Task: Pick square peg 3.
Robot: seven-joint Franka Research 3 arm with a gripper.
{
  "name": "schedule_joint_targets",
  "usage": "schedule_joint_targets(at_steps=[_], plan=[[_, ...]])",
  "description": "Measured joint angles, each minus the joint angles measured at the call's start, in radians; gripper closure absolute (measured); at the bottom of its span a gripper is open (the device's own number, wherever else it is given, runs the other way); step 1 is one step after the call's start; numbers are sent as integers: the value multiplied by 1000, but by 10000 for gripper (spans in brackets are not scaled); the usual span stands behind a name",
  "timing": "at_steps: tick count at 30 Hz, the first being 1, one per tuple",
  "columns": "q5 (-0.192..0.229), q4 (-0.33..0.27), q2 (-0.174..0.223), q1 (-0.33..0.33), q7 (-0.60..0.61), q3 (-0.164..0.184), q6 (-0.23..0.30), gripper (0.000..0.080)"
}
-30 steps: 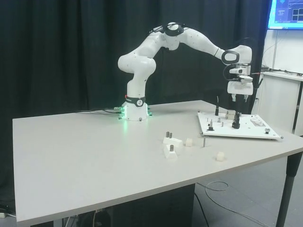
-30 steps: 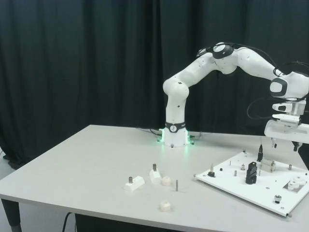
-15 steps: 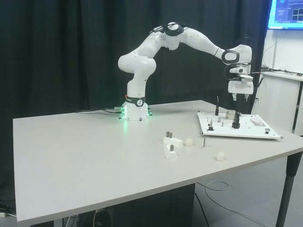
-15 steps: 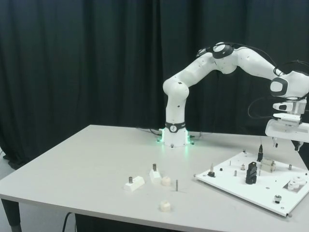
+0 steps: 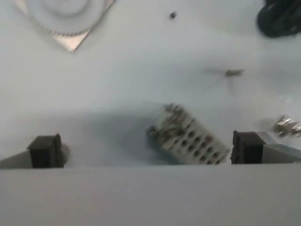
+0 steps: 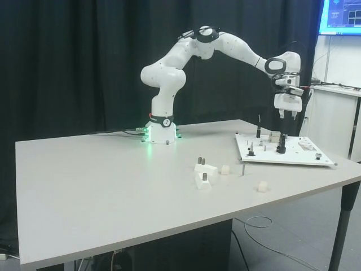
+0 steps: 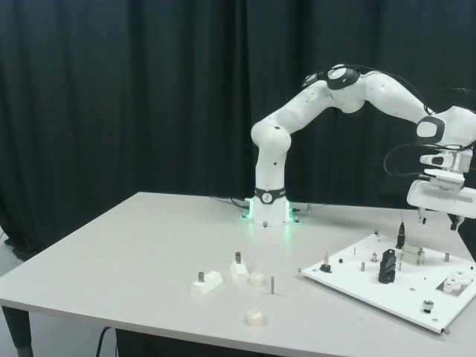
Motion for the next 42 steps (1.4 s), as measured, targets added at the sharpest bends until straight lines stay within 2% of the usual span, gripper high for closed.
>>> schedule_joint_targets(at_steps=[11, 23, 32, 42], plan=[[-15, -60, -2, 0, -10, -75, -10, 3], [-2, -148, -3, 1, -129, -158, -30, 3], [20, -230, -3, 2, -239, -219, -30, 3], [21, -325, 0, -5, -342, -290, -16, 3]])
